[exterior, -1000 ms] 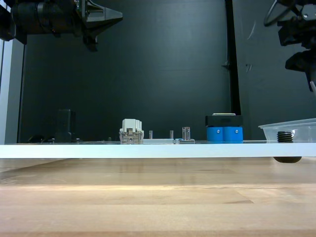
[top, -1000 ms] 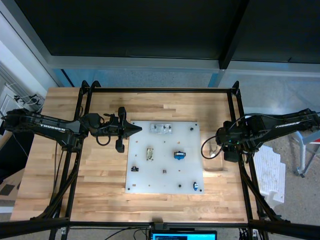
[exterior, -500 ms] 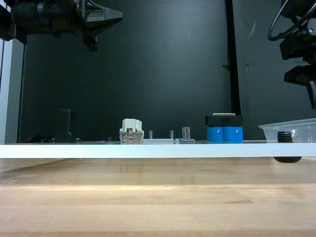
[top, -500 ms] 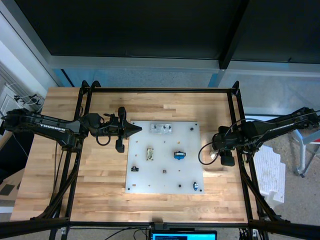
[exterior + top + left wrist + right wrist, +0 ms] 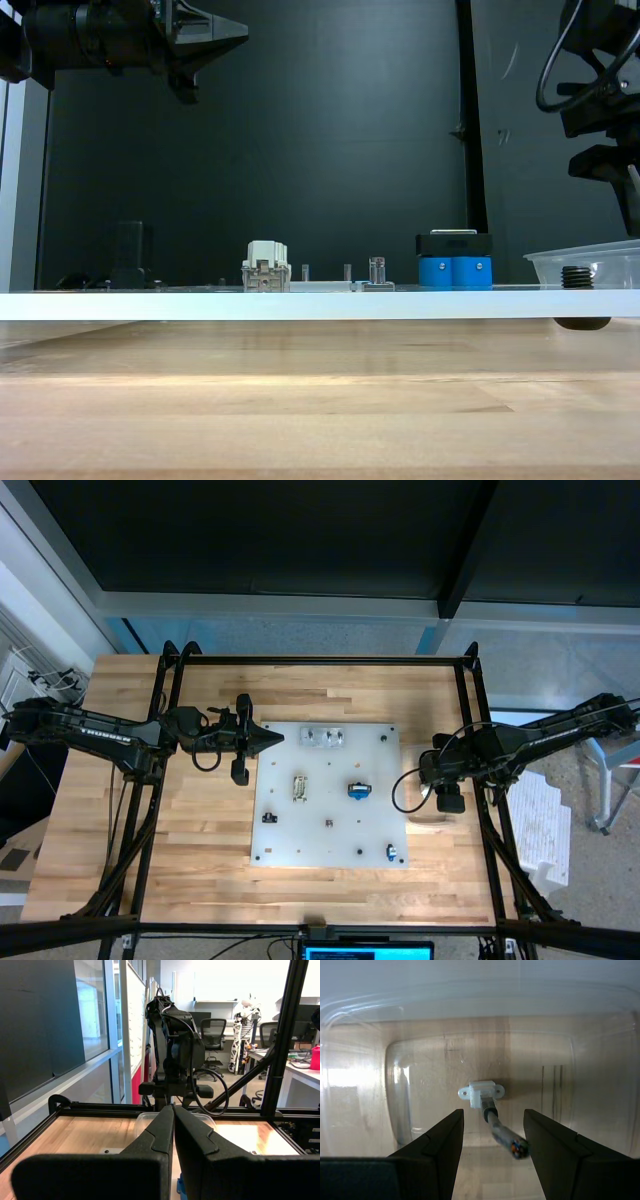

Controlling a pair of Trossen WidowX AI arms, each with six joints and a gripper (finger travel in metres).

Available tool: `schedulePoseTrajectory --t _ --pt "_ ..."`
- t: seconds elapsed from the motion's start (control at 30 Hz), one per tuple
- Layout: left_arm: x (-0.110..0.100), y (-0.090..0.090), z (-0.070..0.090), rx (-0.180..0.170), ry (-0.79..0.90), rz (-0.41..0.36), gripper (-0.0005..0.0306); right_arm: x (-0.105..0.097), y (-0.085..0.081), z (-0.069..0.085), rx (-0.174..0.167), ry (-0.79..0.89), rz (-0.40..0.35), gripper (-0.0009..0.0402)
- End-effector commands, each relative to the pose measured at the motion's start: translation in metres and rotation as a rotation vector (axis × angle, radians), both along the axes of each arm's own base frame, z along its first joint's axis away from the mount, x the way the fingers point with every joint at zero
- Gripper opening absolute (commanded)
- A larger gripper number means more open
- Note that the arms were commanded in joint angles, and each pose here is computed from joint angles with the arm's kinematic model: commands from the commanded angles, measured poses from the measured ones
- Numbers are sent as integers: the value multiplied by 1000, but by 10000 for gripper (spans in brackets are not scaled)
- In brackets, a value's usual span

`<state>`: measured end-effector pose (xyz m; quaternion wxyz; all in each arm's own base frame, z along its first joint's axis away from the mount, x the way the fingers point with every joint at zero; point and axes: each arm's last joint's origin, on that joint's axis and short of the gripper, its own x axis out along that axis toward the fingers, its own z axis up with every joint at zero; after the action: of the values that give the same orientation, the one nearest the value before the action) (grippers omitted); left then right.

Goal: Pick the RJ45 connector and install on taskboard

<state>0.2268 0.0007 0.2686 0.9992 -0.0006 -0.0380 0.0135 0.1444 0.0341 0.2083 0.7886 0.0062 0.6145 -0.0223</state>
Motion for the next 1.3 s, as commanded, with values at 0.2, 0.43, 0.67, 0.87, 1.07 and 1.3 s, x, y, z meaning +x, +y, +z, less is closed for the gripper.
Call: schedulePoseTrajectory --t 0.2,0.43,0.67,0.87,1.07,1.3 --pt "0 0 0 0 0 0 0 4 1 -4 -5 21 0 165" --pt "0 0 0 0 0 0 0 4 1 -5 -5 23 -1 165" --pt "0 0 0 0 0 0 0 6 2 -4 -1 9 -5 165" --pt "0 0 0 0 0 0 0 6 2 -4 0 6 -9 165" --pt "0 0 0 0 0 0 0 7 2 -6 -3 18 -9 154" --pt "0 0 0 0 0 0 0 8 2 -8 -6 31 -6 107"
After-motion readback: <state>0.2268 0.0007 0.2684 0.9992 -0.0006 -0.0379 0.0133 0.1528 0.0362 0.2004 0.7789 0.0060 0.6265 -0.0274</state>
